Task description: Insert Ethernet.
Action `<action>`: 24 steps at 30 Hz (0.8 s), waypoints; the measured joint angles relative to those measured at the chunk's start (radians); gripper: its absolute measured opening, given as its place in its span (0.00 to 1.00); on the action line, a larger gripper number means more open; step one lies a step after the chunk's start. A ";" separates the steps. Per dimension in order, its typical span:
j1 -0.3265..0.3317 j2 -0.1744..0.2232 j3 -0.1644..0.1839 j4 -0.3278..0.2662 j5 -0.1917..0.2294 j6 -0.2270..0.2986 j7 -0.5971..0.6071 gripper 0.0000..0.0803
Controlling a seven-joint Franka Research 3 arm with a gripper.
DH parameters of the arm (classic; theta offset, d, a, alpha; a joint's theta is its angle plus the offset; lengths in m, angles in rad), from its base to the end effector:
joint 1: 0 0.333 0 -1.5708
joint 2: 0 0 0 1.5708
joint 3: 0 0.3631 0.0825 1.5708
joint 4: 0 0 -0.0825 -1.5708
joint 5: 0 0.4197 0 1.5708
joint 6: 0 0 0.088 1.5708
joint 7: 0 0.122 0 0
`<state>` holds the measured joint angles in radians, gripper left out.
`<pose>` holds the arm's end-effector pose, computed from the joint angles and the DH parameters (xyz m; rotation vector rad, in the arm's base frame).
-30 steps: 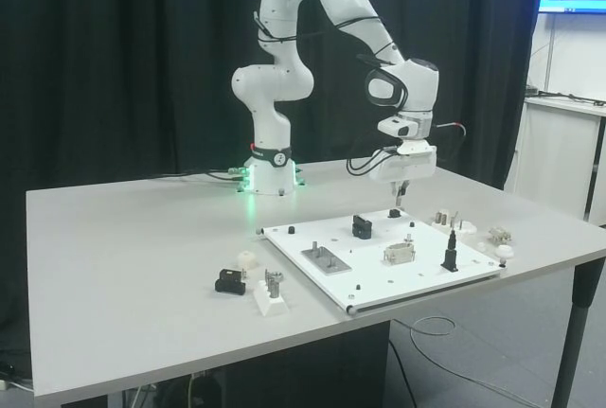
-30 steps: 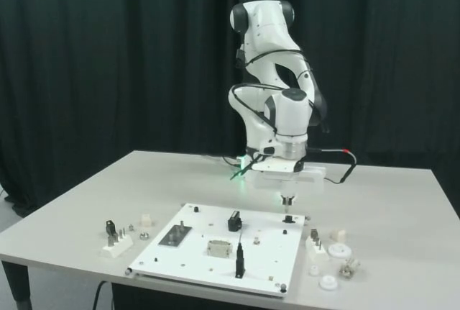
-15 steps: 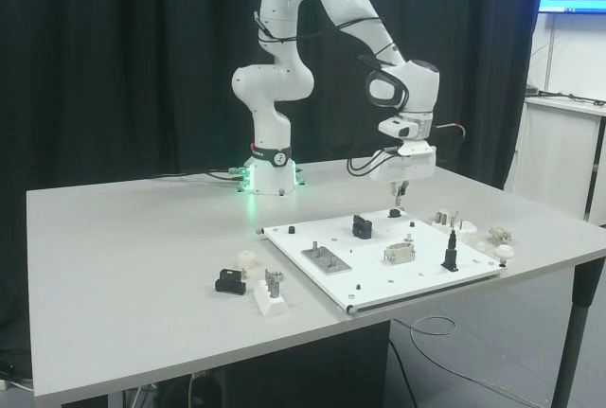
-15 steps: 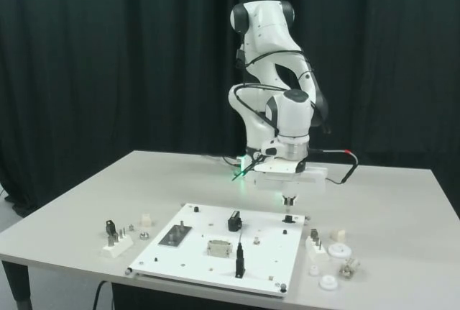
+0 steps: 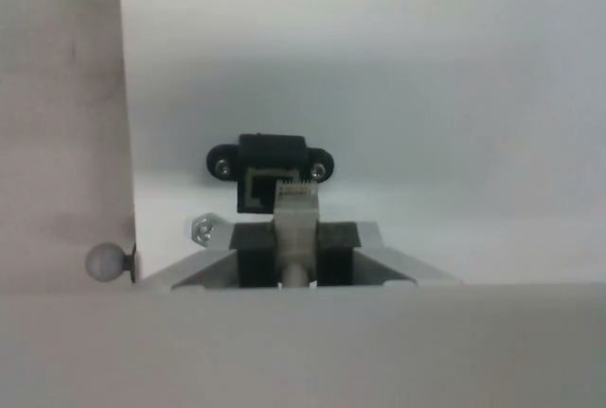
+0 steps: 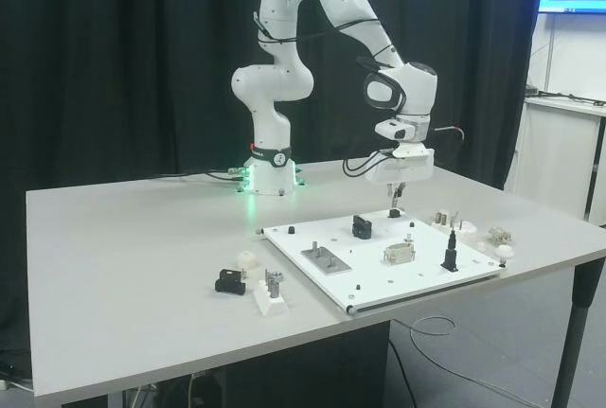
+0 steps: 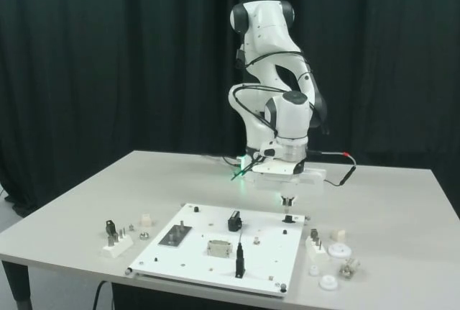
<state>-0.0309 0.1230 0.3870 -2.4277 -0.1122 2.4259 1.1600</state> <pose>0.4699 0.1757 0.2532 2.8531 -1.0657 -0.1024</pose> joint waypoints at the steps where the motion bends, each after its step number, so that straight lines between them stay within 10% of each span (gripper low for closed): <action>1: 0.000 0.000 0.000 0.000 0.000 0.000 0.000 0.10; 24: 0.001 0.000 0.009 0.000 0.001 0.007 0.002 0.10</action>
<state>-0.0301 0.1230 0.3960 -2.4278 -0.1108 2.4333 1.1624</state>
